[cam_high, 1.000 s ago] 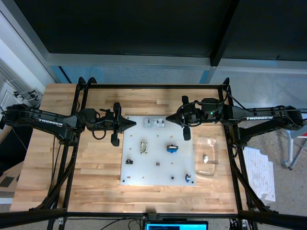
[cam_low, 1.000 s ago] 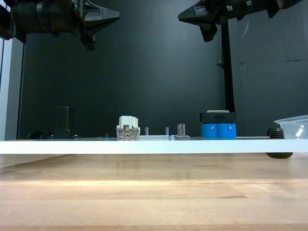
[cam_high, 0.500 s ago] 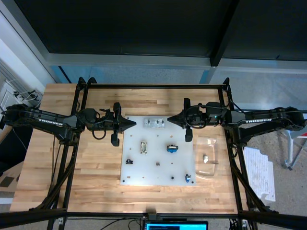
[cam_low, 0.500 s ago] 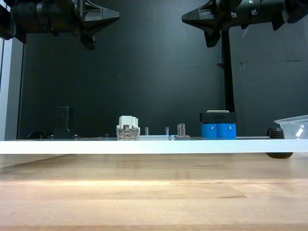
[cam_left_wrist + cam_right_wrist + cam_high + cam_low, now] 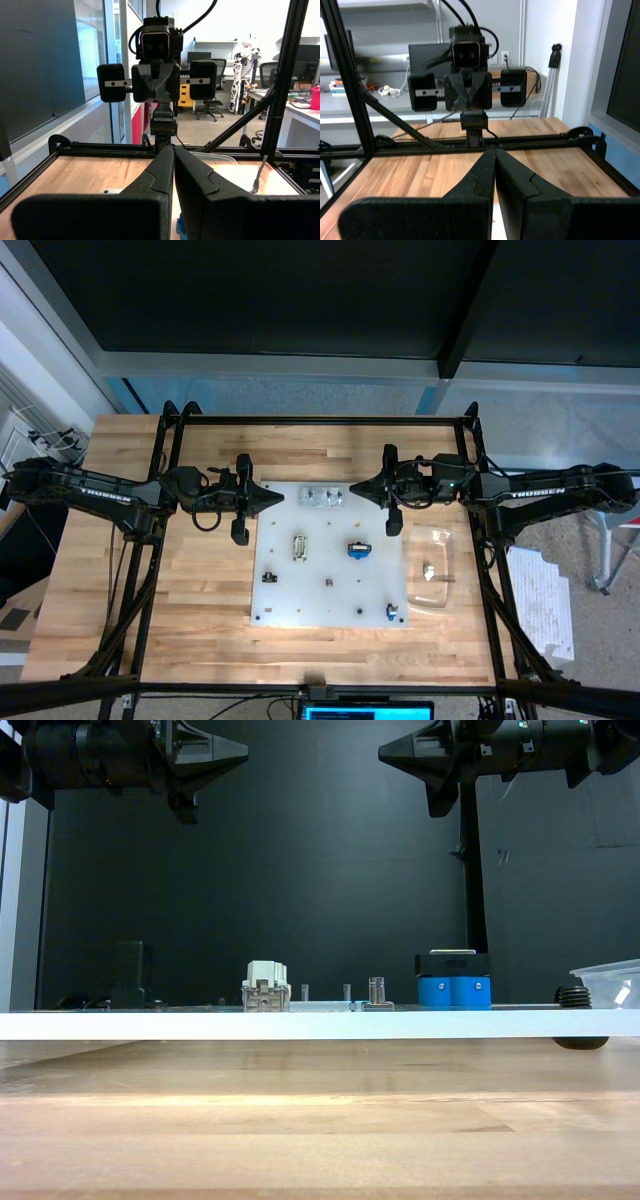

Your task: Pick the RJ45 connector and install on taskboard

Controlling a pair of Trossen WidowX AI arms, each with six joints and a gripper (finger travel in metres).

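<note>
The blue jack [image 5: 392,613] sits at the near right corner of the white board [image 5: 300,600]; its top looks pale with a little grey, and I cannot tell whether the connector is in it. A white block [image 5: 428,571] lies in the clear tray [image 5: 440,540], and no cable shows clearly there. My right gripper [image 5: 353,487] hangs high over the board's far right edge, shut with nothing between its fingers [image 5: 485,172]. Over the far left edge, my left gripper [image 5: 281,498] is also high, shut and empty, as the left wrist view [image 5: 173,150] shows.
The board carries a grey-white socket [image 5: 299,547], a blue block [image 5: 357,549] and small fittings [image 5: 324,498]. A black frame [image 5: 320,421] rings the wooden table. In the low view both grippers [image 5: 245,758] [image 5: 382,757] are far above the board's parts.
The right arm has drawn back a little to the right and levelled out, its gripper staying shut. The left arm has not moved.
</note>
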